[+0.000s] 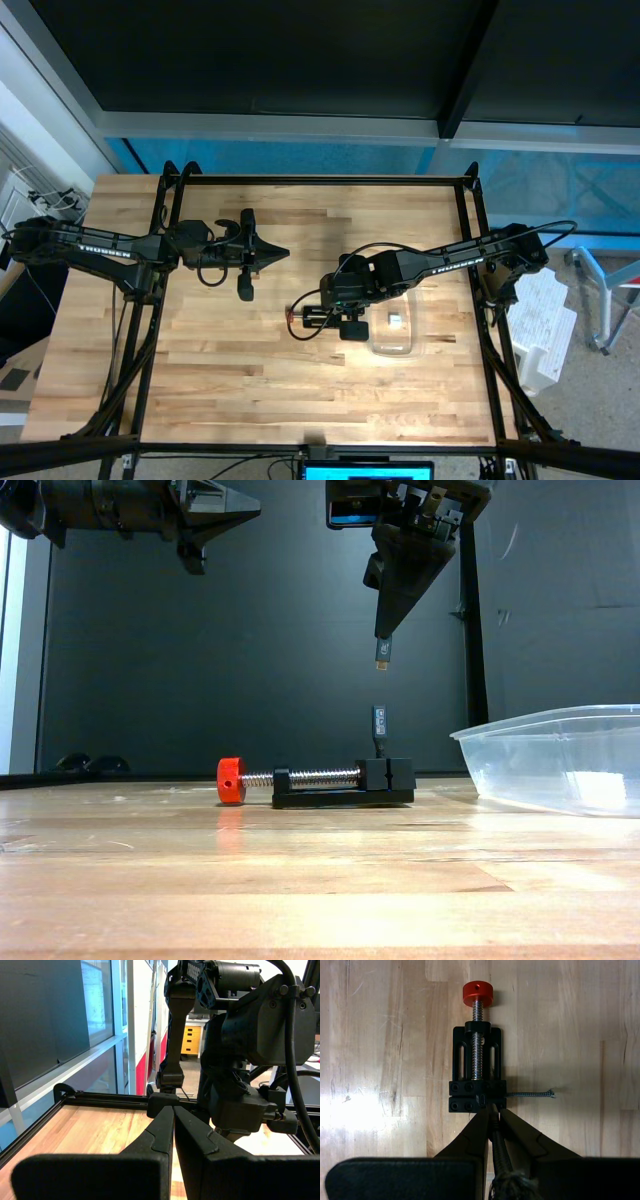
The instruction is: Pick the usb-c connector and install on the hub
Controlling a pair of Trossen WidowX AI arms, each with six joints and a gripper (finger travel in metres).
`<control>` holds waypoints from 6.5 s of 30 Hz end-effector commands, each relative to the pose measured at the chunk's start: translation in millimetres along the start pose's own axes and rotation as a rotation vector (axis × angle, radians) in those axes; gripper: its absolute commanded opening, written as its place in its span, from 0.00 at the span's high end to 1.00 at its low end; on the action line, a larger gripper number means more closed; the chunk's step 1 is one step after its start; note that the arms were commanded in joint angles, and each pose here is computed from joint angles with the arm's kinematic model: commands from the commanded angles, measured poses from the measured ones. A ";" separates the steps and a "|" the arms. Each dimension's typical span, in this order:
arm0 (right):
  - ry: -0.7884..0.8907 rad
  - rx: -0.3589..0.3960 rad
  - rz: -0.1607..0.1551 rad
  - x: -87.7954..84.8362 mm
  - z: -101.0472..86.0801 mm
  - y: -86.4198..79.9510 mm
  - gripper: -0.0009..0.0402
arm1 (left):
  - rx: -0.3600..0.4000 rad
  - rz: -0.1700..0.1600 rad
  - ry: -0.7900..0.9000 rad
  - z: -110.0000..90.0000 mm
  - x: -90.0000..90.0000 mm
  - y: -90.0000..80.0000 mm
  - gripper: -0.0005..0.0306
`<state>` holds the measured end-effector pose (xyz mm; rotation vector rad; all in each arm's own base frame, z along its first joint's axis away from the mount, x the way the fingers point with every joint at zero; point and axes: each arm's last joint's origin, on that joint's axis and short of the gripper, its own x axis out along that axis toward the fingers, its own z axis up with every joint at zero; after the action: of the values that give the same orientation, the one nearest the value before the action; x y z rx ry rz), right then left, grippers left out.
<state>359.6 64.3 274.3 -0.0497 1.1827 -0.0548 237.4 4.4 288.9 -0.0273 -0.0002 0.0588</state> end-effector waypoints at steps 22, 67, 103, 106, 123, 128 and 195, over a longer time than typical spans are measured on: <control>0.024 -0.005 -0.003 25.1 9.8 1.7 0.98 | 0.000 0.000 0.000 0.1 0.1 0.1 0.98; 0.088 -0.040 0.018 43.2 18.2 4.3 0.98 | 0.000 0.000 0.000 0.1 0.1 0.1 0.98; 0.086 -0.036 0.016 43.4 18.6 2.9 0.98 | 0.000 0.000 -0.001 0.1 0.1 0.0 0.98; 0.086 -0.036 0.016 43.4 18.6 3.0 0.98 | 0.000 0.000 -0.001 0.1 0.1 0.1 0.98; 0.085 -0.035 0.016 43.6 18.8 2.2 0.98 | 0.000 0.000 0.000 0.1 0.1 0.1 0.98; 0.085 -0.035 0.016 43.8 18.6 2.2 0.98 | 0.000 0.000 -0.001 0.1 0.1 0.1 0.98; 0.125 -0.041 0.014 67.2 14.4 4.8 0.98 | 0.000 0.000 0.000 0.1 0.1 0.1 0.98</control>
<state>398.2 64.4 217.6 -0.0740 1.3093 -0.0224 237.5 4.4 289.0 -0.0273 -0.0006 0.0587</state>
